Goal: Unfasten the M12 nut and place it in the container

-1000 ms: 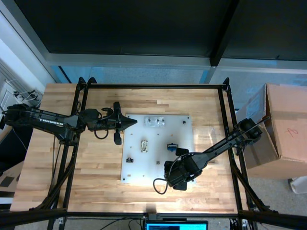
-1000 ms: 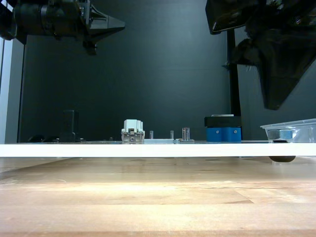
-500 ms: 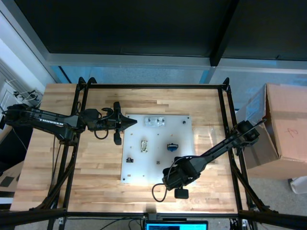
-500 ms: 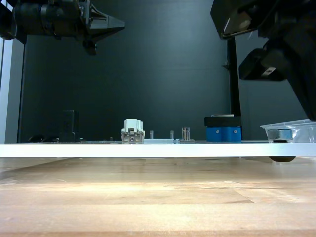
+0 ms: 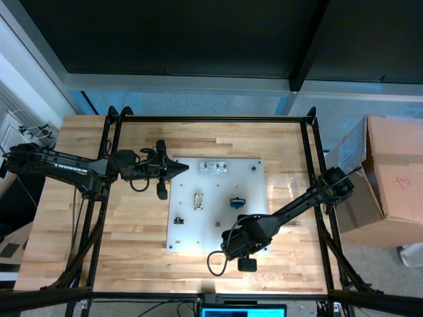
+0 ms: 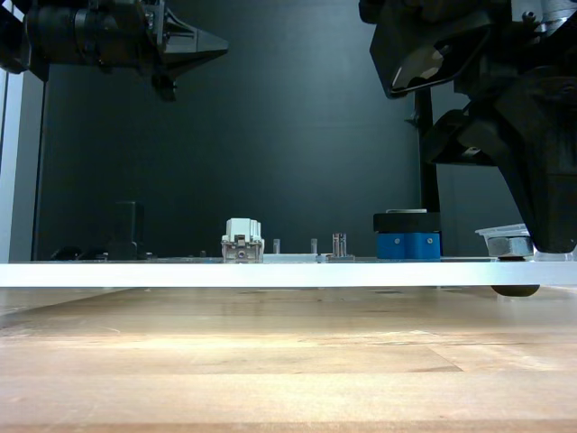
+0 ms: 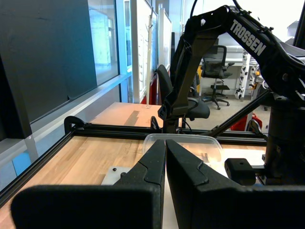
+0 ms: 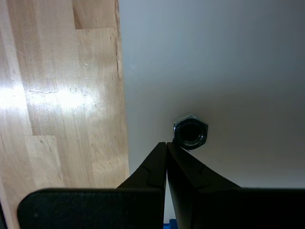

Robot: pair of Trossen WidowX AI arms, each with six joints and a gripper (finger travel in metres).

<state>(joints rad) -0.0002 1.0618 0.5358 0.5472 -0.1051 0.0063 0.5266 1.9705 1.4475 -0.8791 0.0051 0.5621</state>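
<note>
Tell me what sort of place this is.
Likely a robotics lab: a framed wooden table carries a white task board, with office chairs beyond. The left gripper hangs shut over the board's far left corner; the right gripper, shut, is beside the nut on its stud.

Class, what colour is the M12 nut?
The M12 nut is silver, clearest in the low view.

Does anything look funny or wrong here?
One thing: the right end effector, low at the board's near edge, is shut on nothing; the nut sits just past its tips, apparently on its stud. The left end effector hangs shut, high over the board's far left corner.
</note>
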